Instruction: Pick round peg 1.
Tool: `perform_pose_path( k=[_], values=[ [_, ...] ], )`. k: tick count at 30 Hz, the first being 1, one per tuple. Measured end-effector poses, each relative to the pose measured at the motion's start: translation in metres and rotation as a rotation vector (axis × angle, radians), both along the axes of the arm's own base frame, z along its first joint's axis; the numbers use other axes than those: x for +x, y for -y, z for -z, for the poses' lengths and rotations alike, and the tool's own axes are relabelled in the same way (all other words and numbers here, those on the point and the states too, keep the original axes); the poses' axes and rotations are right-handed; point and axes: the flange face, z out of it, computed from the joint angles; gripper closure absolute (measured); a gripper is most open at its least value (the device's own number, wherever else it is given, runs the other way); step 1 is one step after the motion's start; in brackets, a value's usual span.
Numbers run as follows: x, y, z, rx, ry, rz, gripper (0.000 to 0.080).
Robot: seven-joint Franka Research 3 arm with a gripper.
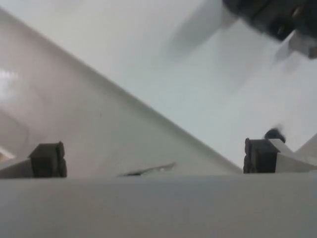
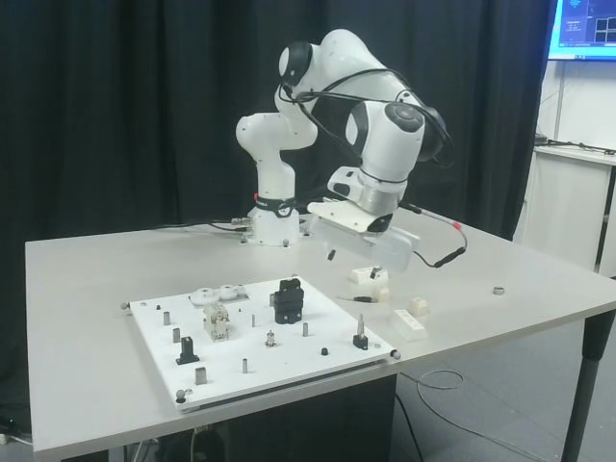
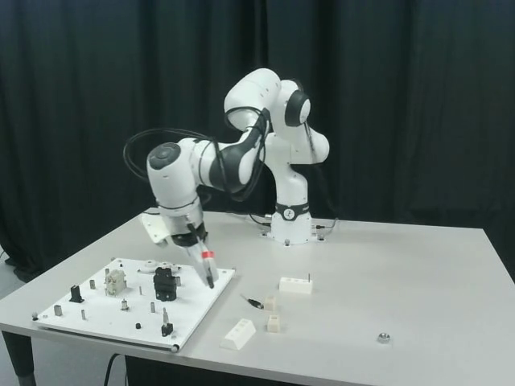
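Approaching step: end effector (image 1: 153,158), fingers spread and empty, hovers above white assembly board (image 2: 289,371); next, descend onto a peg.

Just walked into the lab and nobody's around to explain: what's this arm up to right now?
The white Franka arm is hovering above the far edge of the white board that carries small pegs and fixtures on the grey table. Its pincer is open and empty, well above the surface, so no peg has been picked up yet. A few small white blocks lie loose on the table beside the board.
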Motion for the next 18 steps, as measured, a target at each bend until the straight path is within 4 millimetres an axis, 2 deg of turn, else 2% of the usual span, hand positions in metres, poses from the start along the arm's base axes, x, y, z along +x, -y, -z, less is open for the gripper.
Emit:
perform_pose_path(
  k=[9, 18],
  values=[
    [-0.020, -0.032, 0.006, -0.036, 0.022, -0.015, 0.0003],
    [-0.038, -0.048, 0.008, -0.077, 0.070, -0.033, 0.0003]
  ],
)
